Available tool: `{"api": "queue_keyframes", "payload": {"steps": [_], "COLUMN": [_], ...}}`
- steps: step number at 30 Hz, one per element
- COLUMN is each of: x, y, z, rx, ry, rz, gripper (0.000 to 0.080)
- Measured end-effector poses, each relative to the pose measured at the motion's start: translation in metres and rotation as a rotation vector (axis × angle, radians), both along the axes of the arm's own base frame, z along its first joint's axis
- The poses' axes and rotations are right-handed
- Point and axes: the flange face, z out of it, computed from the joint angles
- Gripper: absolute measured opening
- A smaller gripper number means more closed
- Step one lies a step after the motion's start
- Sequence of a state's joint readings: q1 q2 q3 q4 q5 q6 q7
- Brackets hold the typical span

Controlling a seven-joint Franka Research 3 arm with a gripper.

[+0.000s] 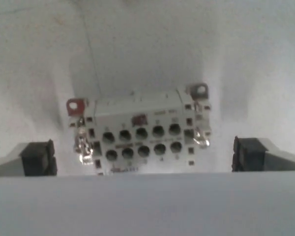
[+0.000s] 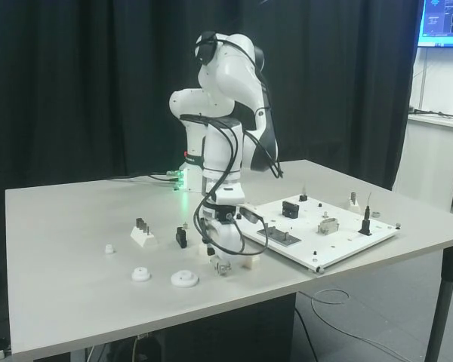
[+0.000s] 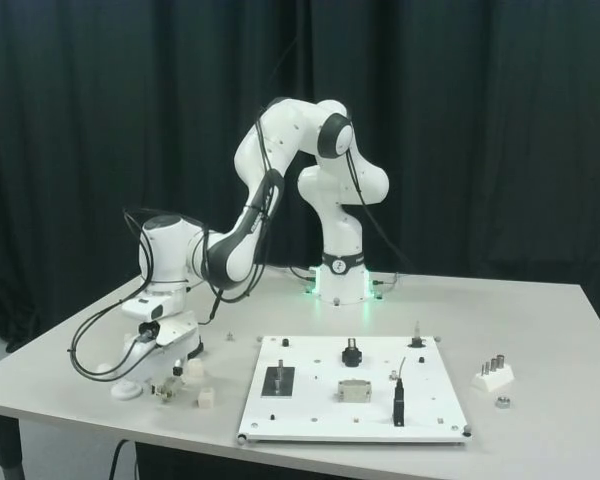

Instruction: Pick waterproof.

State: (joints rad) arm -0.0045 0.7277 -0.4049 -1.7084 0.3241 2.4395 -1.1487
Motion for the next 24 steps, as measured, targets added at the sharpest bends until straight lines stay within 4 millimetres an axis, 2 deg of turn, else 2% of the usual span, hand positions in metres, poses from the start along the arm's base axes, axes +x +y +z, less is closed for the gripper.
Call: {"api": "queue_keyframes", "payload": {"steps": [24], "x": [-0.002], "y": [0.006], "z": [0.069], "rx": [0.020], "ry": [0.062], "rz": [-0.073], "gripper": [0.0800]}}
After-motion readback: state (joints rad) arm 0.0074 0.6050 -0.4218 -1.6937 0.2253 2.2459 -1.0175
